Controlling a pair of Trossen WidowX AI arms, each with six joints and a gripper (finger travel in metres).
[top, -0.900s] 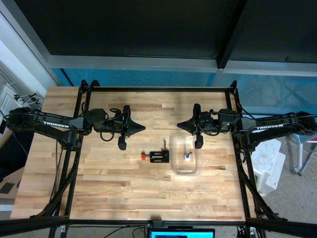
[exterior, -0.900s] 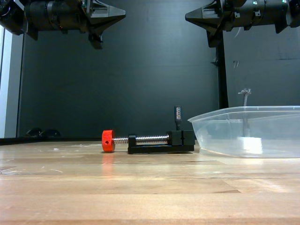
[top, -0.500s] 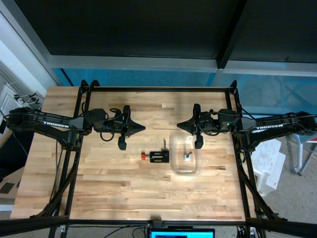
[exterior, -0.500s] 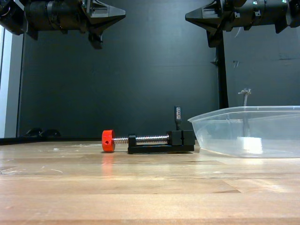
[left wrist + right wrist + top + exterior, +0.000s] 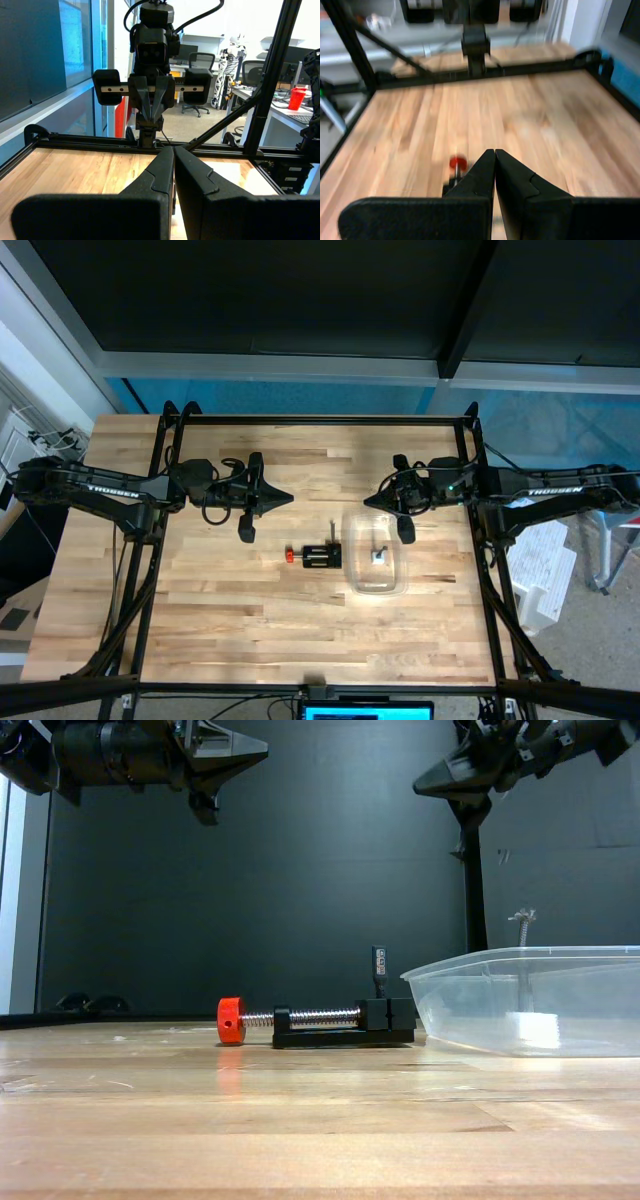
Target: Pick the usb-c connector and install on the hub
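Small and pale, the usb-c connector [image 5: 378,557] lies free in the clear tub [image 5: 398,580], its braided lead [image 5: 521,920] upright. Left gripper [image 5: 290,498] and right gripper [image 5: 367,503] hover high at either side, both clenched.

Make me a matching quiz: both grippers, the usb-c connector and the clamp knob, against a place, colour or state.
1 left gripper
2 right gripper
3 usb-c connector
4 clamp knob

A red
B lying free in the clear tub
C shut, level, high over the table's left half
D shut, tilted down, high right of centre

Pairs: 1-C, 2-D, 3-B, 4-A
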